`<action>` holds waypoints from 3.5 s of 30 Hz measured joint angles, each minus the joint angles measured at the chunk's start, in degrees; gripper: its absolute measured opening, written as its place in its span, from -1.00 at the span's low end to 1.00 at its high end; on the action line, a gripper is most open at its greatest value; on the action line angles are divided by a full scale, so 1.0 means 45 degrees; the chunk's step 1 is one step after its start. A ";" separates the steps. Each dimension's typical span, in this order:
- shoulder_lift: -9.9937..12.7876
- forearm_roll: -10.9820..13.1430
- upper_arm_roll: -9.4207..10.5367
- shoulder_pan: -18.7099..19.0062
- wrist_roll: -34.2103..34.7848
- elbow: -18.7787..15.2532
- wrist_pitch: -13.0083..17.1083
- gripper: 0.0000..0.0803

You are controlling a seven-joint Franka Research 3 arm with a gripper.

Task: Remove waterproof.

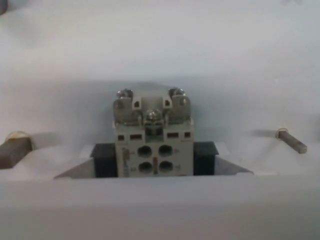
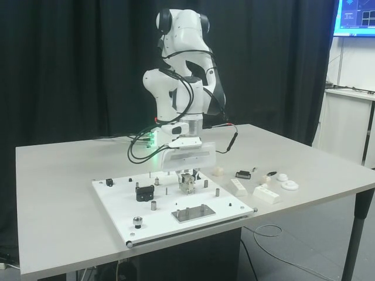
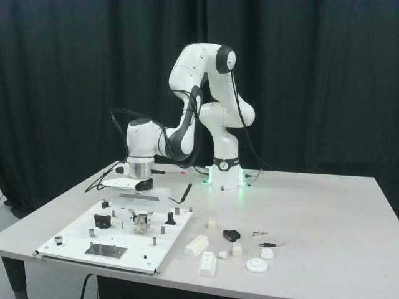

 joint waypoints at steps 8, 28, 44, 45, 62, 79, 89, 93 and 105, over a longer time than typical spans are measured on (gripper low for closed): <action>0.0000 0.0000 -0.0005 0.0006 0.0001 0.0001 -0.0004 -0.22; -0.0001 -0.0050 -0.0013 0.0008 0.0158 0.0093 -0.0152 -0.22; 0.0007 -0.0172 -0.0014 0.0017 0.0158 0.0197 -0.0318 -0.22; 0.0007 -0.0180 -0.0014 0.0018 0.0158 0.0198 -0.0318 -0.22; 0.0007 -0.0334 -0.0013 0.0032 0.0156 0.0199 -0.0319 -0.22; 0.0003 -0.0386 -0.0015 0.0035 0.0128 0.0206 -0.0341 -0.22; -0.0001 -0.0523 -0.0015 0.0055 0.0126 0.0210 -0.0351 -0.22; -0.0002 -0.0532 -0.0015 0.0057 0.0126 0.0211 -0.0352 -0.22; -0.0002 -0.0563 -0.0015 0.0058 0.0126 0.0213 -0.0352 -0.22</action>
